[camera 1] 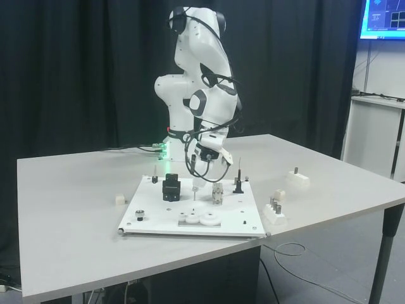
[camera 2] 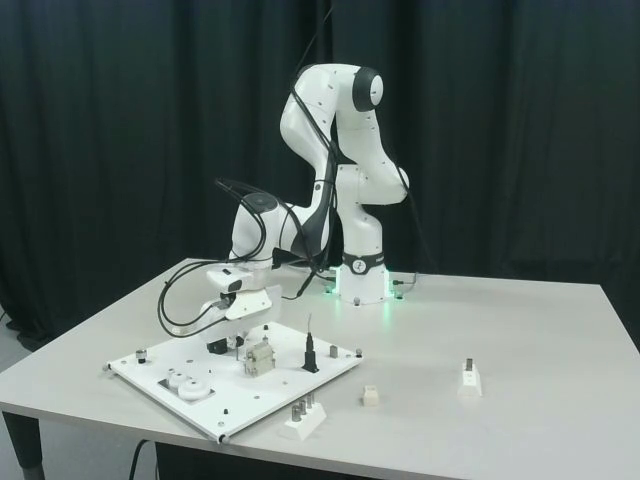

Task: Insert square peg 1.

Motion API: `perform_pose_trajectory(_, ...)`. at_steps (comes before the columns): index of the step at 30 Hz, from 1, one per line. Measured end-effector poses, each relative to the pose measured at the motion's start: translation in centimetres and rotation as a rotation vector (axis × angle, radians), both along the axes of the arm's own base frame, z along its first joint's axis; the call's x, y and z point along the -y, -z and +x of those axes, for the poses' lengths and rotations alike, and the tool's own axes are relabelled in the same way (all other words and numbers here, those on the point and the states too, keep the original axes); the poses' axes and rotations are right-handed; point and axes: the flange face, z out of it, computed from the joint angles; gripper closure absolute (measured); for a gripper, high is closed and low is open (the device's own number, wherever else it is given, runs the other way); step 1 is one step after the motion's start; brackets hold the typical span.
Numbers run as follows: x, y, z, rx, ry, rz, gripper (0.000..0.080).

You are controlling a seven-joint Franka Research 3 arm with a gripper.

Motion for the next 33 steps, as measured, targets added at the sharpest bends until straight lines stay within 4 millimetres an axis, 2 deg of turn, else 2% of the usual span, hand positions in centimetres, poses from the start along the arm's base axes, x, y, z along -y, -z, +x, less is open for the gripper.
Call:
perform_pose_trajectory(14,-0.03,0.01,-0.02,0.017,0.082,-0.007,0.0771)
perform_pose_trajectory(33,-0.08,0.01,0.00,0.014,0.082,-0.008,0.0771)
